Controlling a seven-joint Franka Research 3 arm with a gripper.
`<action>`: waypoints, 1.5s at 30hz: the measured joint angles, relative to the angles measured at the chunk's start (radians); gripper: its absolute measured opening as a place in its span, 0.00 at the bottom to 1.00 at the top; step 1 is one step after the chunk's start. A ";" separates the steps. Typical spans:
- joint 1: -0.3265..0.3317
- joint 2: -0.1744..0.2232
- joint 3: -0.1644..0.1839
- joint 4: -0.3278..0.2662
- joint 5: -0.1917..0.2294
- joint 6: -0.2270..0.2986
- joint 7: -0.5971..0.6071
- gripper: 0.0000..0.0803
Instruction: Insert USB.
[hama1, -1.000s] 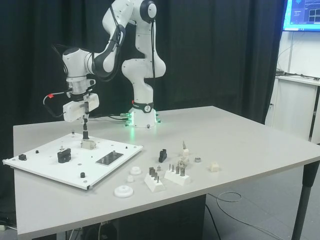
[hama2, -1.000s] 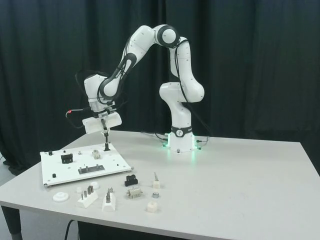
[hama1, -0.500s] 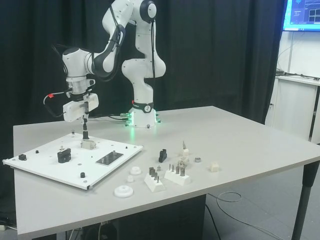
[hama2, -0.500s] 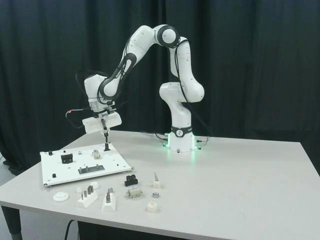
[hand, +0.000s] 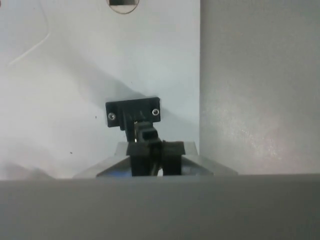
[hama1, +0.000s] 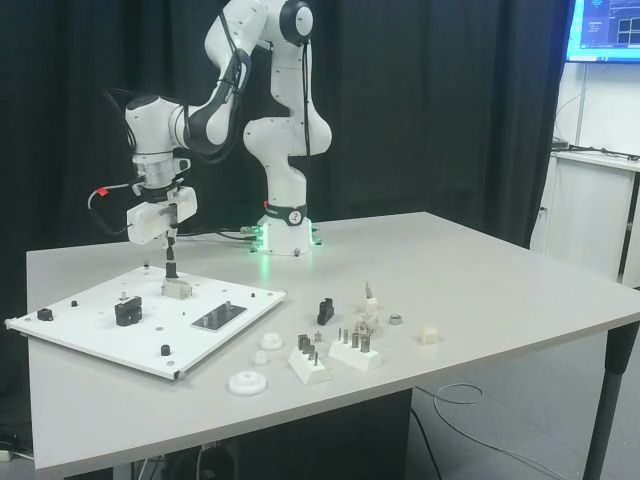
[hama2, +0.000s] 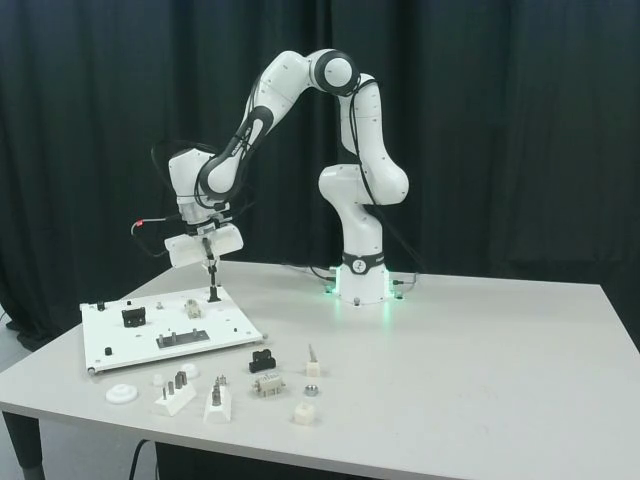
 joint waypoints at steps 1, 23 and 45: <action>0.000 0.000 0.000 0.000 0.000 0.001 -0.002 0.06; 0.003 0.000 0.001 -0.006 0.011 0.018 -0.016 0.06; 0.009 0.000 0.001 -0.013 0.033 0.030 -0.029 0.06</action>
